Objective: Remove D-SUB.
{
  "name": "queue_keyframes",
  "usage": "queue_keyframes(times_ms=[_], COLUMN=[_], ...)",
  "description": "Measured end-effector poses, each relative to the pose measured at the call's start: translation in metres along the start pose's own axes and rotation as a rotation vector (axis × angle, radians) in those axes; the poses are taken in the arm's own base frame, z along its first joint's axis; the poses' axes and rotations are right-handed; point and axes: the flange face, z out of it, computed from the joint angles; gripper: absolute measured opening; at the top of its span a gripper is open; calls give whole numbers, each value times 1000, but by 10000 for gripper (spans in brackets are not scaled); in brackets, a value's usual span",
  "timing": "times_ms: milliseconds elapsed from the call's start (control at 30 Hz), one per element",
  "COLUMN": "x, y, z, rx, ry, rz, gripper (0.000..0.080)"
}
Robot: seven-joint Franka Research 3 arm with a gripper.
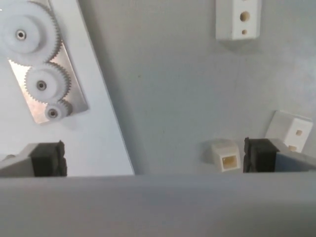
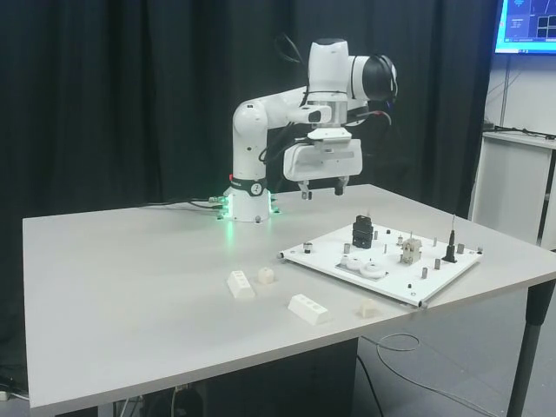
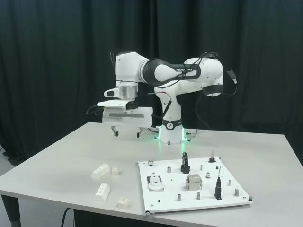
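Note:
The D-SUB connector [image 3: 192, 182] [image 2: 410, 252] is a small grey block plugged upright into the white board [image 3: 170, 204] [image 2: 321, 252], near the board's middle. It is outside the wrist view. My gripper [image 3: 127, 134] [image 2: 322, 189] [image 1: 153, 157] hangs high above the table, off the board's edge on the side nearer the arm's base, well away from the connector. It is open, with nothing between its black fingertips [image 1: 47, 158]. The wrist view looks down on the board's edge [image 1: 98, 128] and three white gears [image 1: 47, 84].
Several small white blocks [image 2: 240, 284] [image 3: 102, 191] [image 1: 226, 155] lie on the grey table beside the board. A black part [image 3: 184, 163] and a tall black probe [image 3: 218, 189] stand on the board among several small pegs. The arm's base ring [image 3: 161, 138] glows green.

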Motion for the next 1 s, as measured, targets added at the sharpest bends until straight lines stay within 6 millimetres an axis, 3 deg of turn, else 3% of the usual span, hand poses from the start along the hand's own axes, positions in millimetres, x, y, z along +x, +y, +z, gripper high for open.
queue_keyframes(times_ms=[533, 1000], x=[-12, -59], y=[-14, -34], z=[5, 12], rx=[1, -15], ry=[-16, -92], rz=[-66, -155], gripper=[800, 800])
